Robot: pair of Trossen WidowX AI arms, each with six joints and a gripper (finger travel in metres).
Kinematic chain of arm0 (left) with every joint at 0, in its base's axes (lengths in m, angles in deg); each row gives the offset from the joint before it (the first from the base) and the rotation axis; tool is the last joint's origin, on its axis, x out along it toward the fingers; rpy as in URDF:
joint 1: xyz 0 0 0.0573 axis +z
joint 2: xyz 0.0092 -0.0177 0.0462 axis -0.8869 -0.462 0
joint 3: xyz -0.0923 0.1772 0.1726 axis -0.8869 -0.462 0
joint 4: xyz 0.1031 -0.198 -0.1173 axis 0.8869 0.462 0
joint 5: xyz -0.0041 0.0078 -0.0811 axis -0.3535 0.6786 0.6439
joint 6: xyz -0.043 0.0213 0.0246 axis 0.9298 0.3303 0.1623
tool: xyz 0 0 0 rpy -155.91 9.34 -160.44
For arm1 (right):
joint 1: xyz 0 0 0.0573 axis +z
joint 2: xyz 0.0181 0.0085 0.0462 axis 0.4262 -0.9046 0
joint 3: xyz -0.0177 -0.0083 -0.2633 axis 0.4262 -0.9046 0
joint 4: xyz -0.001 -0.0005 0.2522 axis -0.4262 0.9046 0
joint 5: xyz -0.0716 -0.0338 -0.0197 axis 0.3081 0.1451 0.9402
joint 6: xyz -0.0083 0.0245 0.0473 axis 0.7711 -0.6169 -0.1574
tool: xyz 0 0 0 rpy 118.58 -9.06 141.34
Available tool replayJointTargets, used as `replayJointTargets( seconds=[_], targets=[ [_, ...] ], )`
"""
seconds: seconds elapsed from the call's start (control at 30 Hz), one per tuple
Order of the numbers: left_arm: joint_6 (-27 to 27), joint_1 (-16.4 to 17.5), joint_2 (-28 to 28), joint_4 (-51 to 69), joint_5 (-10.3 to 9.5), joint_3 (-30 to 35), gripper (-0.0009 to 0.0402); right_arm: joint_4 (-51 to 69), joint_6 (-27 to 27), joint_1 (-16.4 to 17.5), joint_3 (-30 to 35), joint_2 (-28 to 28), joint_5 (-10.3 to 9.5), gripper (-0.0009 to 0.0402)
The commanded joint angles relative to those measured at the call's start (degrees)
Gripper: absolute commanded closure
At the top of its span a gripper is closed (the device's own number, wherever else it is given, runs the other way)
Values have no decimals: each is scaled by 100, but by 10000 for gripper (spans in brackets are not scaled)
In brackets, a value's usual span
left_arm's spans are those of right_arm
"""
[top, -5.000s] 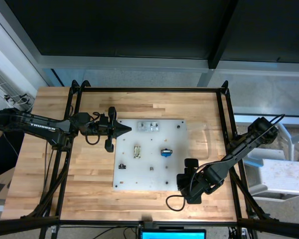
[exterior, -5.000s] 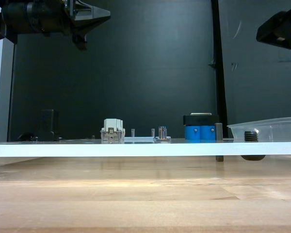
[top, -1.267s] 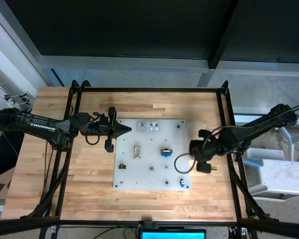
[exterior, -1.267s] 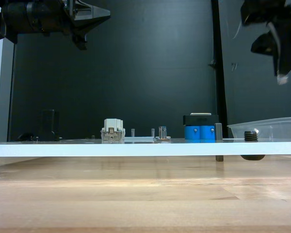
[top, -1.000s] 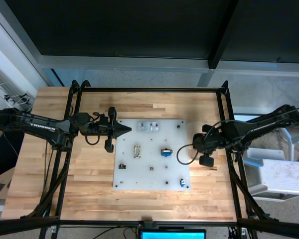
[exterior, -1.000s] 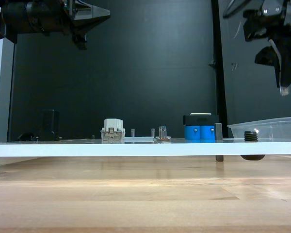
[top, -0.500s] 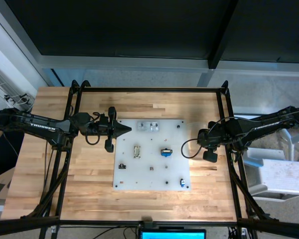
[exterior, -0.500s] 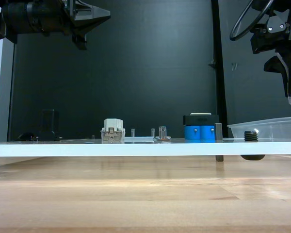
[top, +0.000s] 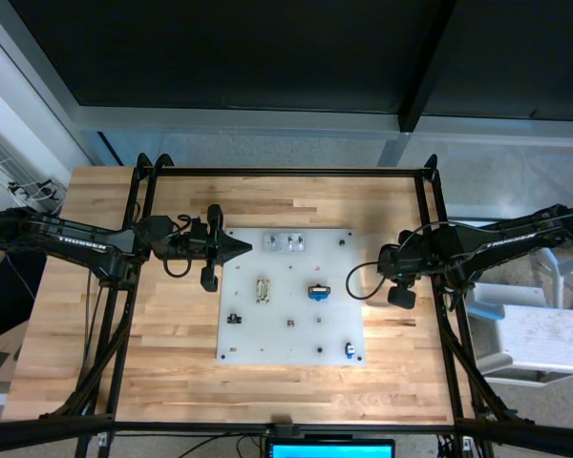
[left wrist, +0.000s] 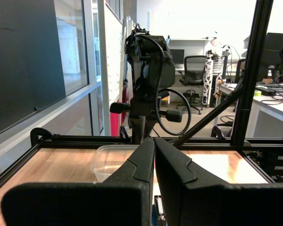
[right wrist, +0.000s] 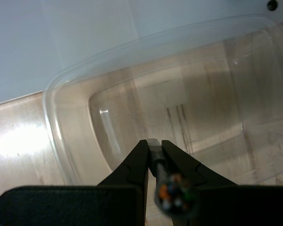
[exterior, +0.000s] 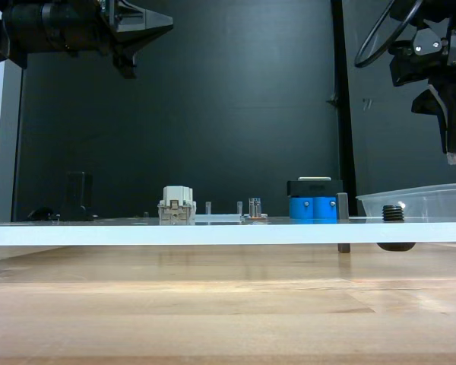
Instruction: Remove the rj45 connector and place it in the container
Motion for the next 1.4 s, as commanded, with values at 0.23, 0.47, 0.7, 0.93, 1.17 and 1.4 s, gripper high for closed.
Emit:
replayJointTargets(
  seconds=[0.23,0.47,0.7,0.93,1.17,1.4],
  targets=[
    [0,2,0,-2,2,0,392,-4,-11,-90,2,-4,129,309],
    [0,2,-2,-2,2,0,392,4,-13,-90,2,-4,125,247],
    [0,2,-2,-2,2,0,392,50,-22,-87,2,-4,131,202],
    [0,0,0,-2,2,0,392,52,-17,-87,2,-4,144,184],
    [0,0,0,-2,2,0,392,52,-28,-87,2,-4,149,183],
    [0,0,0,-2,2,0,392,52,-26,-87,2,-4,160,183]
  ],
)
